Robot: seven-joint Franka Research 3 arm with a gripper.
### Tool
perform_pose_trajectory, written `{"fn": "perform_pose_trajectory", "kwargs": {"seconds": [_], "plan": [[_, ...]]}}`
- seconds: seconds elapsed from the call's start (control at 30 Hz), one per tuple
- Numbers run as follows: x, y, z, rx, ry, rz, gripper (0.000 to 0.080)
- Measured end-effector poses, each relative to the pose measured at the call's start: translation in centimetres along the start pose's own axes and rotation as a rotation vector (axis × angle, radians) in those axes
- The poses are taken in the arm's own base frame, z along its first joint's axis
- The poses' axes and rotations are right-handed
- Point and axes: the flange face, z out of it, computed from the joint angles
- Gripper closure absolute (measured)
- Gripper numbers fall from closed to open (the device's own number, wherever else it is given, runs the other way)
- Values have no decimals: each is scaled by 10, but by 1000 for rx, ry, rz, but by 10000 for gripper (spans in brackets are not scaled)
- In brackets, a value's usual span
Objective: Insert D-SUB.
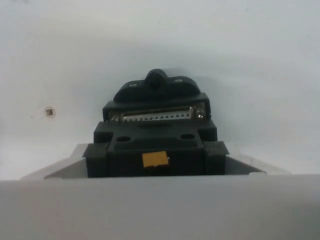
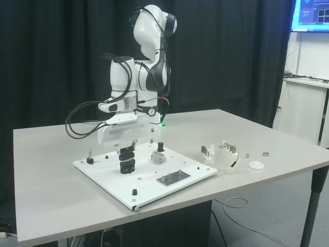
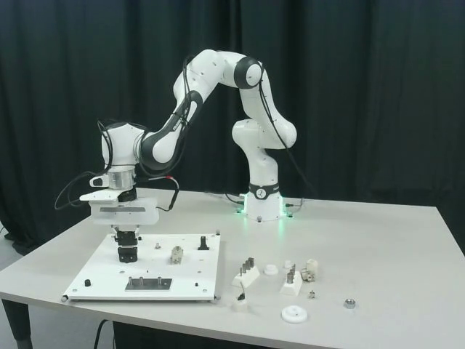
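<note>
Gripping the black D-SUB connector (image 1: 156,102) between closed fingers, the end effector (image 2: 126,150) hangs low over the white board (image 2: 149,193), with the connector just above a black socket block (image 2: 127,165) near the board's middle. From the wrist, the connector's pin row faces the camera. Around it on the board stand a small fixture (image 3: 176,254), a black post (image 3: 203,243) and a grey plate (image 3: 147,283). Beside the board, white parts (image 3: 295,314) lie on the grey bench (image 3: 392,247).
</note>
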Motion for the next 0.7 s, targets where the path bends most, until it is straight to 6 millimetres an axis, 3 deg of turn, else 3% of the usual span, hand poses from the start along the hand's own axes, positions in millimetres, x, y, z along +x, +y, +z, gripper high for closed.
{"fn": "perform_pose_trajectory", "kwargs": {"seconds": [0.7], "plan": [[1, 4, -4, 40, -14, 58, 417]]}}
